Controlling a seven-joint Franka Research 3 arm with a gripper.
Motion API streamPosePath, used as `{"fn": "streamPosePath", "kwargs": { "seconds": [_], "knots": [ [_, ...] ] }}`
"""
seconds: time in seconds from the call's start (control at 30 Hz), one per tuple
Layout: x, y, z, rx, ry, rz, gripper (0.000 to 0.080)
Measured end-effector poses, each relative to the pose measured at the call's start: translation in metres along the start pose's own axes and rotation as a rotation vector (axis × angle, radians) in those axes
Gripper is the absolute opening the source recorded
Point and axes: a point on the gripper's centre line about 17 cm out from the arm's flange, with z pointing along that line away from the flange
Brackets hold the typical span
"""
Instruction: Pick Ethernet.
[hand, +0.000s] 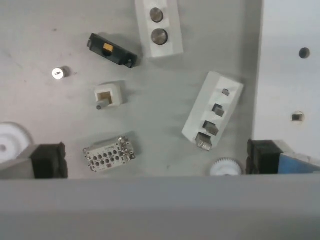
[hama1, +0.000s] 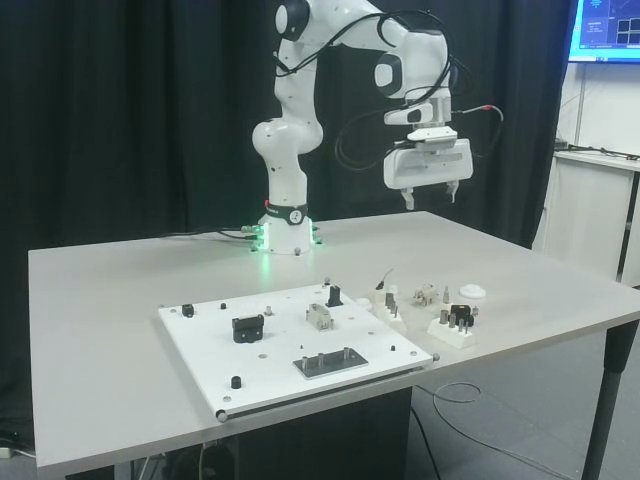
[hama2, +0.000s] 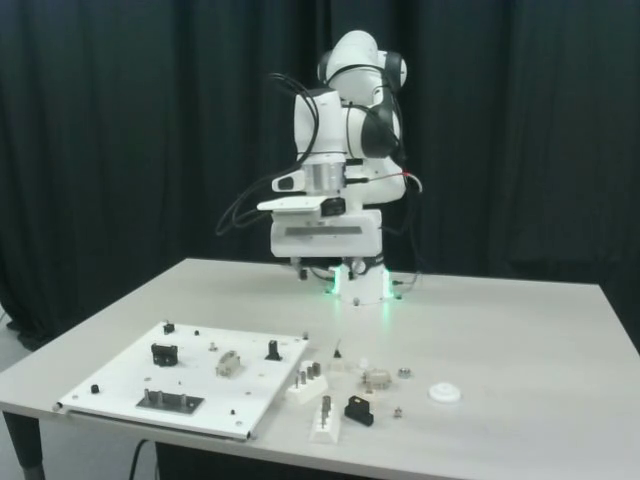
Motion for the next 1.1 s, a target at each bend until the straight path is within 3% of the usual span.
{"fn": "streamPosePath", "kwargs": {
  "seconds": [0.4,0.87,1.1],
  "knots": [
    [-0.002,-0.023,0.007,0.009,-0.008,-0.047,0.0800],
    [-0.005,-0.041,0.035,0.022,-0.037,-0.147,0.0800],
    [-0.006,-0.044,0.047,0.014,-0.055,-0.164,0.0800]
  ]
}}
